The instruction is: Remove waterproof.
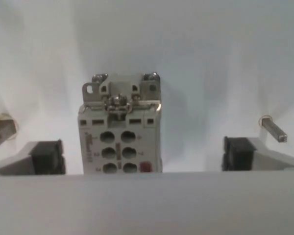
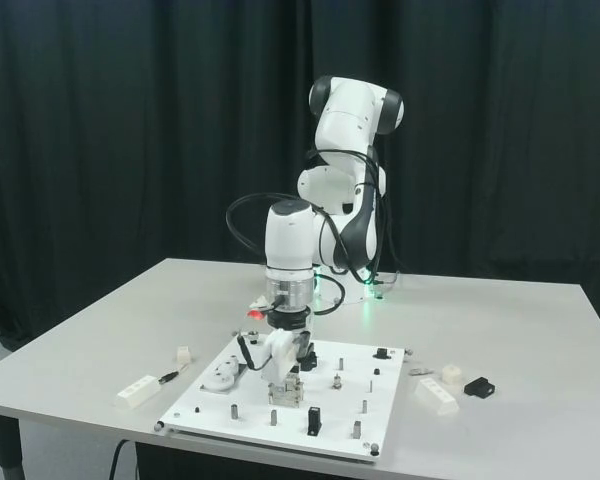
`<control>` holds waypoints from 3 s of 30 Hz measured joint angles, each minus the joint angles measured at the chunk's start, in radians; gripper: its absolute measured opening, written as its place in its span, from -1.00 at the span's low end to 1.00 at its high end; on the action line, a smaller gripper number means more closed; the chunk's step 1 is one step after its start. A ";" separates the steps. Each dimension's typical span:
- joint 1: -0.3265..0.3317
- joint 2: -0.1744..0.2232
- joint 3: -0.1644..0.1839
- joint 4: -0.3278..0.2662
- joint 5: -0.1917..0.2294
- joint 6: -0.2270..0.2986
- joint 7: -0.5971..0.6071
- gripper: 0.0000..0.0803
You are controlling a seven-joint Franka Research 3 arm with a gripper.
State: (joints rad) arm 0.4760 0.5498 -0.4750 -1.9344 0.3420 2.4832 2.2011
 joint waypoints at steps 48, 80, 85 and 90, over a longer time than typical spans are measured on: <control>-0.019 0.024 -0.001 0.065 0.000 -0.072 -0.015 -0.23; -0.021 0.015 -0.004 0.076 -0.006 -0.098 -0.018 -0.23; -0.021 -0.001 -0.008 0.083 -0.019 -0.121 -0.019 -0.23; -0.021 -0.027 -0.015 0.092 -0.036 -0.162 -0.019 -0.23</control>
State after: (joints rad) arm 0.4552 0.5226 -0.4900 -1.8426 0.3060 2.3217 2.1818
